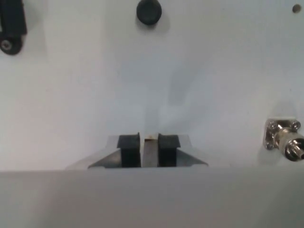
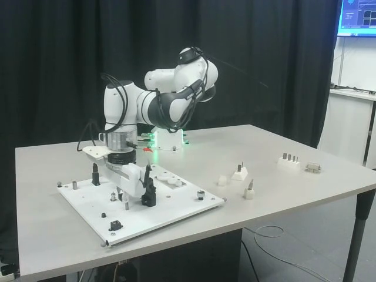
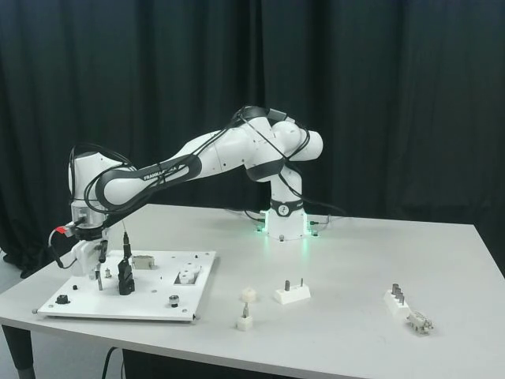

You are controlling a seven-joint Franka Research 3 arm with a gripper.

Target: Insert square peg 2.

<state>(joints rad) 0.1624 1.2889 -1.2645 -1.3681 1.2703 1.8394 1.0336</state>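
We see the gripper (image 1: 150, 151) low over the white board (image 1: 95, 85), its two black fingertip pads (image 1: 128, 148) drawn close together with only a narrow gap between them. In that gap sits a slim grey peg (image 1: 150, 152), which we take to be square peg 2; the pads press on it from both sides, so the fingers are nearly closed and clamped on it. The peg's lower end is hidden between the pads, so we cannot tell whether it touches the board.

Ahead of the fingers, well apart from them, a round black knob (image 1: 148, 11) stands on the board. Off to one side of the fingers a metal connector (image 1: 286, 139) with a square flange is fixed to the board, and on the opposite side, far ahead, lies a black bracket (image 1: 11, 23).

From the first room view we see the arm (image 2: 158, 100) bent down over the board (image 2: 170, 214), with the gripper (image 2: 125, 200) close above its surface.

Away from the fingers, on the grey table (image 2: 282, 188), a white holder (image 2: 289, 163) keeps three small upright pegs, a second white block (image 2: 239, 174) holds one pin, and a third white block (image 2: 249, 193) holds another. A small metal part (image 2: 312, 168) lies just beside the three-peg holder.
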